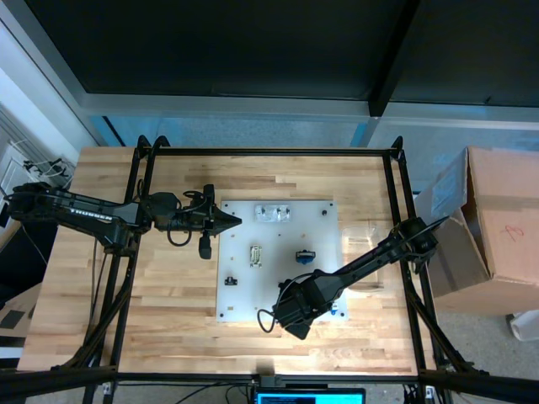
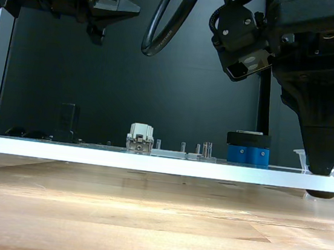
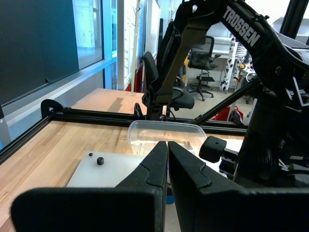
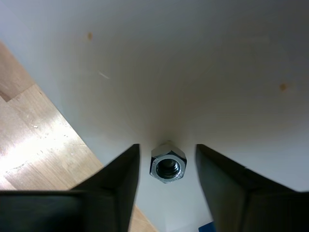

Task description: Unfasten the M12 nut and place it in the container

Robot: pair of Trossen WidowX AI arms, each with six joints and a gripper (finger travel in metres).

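Leftmost, the left pincer (image 1: 236, 221) hung over the 9 o'clock edge of the white board (image 1: 240, 252), well above the wooden surface (image 1: 168, 286). Its own wrist camera showed both fingers pressed together on nothing, clenched. That same camera looked across to the clear container (image 3: 164, 124), which lay off the board's 3 o'clock side, well apart from the nut.

Further right, the right pincer (image 4: 167, 147) was down at the board's 5 o'clock corner, released. Its jaws stood either side of the M12 nut (image 4: 168, 167) with a gap on each side, touching neither flat. The nut sat upright on the board, its bore dark. It looked to be on its stud, though no ribs showed and I could not tell how far down it was run.

By my judgement the nut would be light, rigid and slick, so the hold would belong square across two opposite flats. It would need turning off, not pulling, and once free could easily slip out.

Only the right wrist camera showed the nut. From above, the arm's wrist covered it. In the low view the pincer's dark tip blocked the stud, though that view did show the tip reaching board height.
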